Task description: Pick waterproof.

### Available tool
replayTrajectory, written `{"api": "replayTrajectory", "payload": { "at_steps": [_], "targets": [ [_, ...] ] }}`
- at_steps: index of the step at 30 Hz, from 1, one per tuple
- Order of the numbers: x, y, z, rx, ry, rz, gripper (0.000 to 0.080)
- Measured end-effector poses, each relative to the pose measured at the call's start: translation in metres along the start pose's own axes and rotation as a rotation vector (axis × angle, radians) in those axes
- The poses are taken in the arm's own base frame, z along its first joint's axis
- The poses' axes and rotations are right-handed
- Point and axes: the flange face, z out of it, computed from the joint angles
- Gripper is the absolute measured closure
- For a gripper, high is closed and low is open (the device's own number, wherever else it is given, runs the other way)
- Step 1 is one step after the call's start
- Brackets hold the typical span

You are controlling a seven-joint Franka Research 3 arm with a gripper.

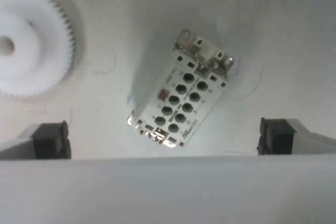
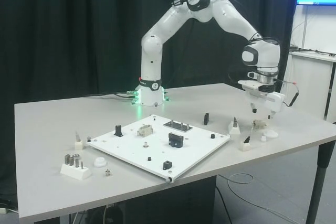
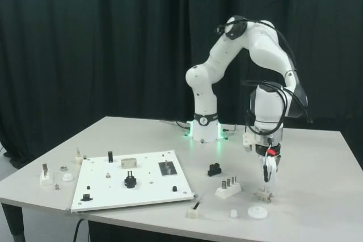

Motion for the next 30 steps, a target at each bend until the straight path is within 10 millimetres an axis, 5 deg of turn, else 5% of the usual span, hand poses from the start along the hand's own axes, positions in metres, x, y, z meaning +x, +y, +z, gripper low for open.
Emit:
{"api": "replayTrajectory", "payload": {
  "at_steps": [30],
  "targets": [
    [0.011,-0.004,0.006,0.061,0.043,0.088,0.0003]
  ]
}}
